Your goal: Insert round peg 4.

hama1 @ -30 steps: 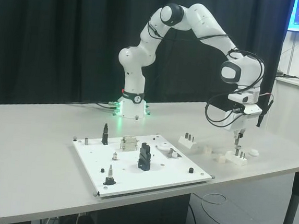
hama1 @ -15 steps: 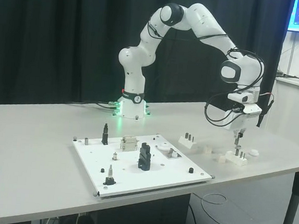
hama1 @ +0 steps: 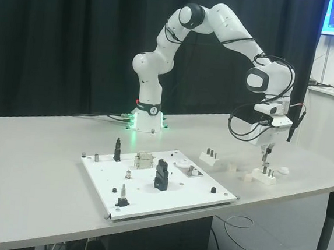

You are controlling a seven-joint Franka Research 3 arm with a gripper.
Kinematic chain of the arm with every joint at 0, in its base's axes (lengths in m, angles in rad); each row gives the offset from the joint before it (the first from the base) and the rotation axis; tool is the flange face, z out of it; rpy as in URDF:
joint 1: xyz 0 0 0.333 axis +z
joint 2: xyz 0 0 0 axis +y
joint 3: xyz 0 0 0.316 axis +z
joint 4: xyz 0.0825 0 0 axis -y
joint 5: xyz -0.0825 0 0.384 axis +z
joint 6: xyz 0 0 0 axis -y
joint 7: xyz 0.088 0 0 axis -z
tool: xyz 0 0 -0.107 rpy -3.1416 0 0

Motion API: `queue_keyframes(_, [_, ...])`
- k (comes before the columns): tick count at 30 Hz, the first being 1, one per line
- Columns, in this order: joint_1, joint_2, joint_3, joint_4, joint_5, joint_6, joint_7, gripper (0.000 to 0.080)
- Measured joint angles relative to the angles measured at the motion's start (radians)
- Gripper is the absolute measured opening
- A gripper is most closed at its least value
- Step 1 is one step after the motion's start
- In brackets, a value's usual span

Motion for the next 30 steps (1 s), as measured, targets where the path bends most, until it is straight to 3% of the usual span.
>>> queue_keyframes(19, [0.0, 0.001, -0.006, 0.0, -0.001, 0.009, 0.0, 0.0149])
queue_keyframes(30, [0.0, -0.001, -0.045, 0.007, -0.011, 0.025, 0.013, 0.0149])
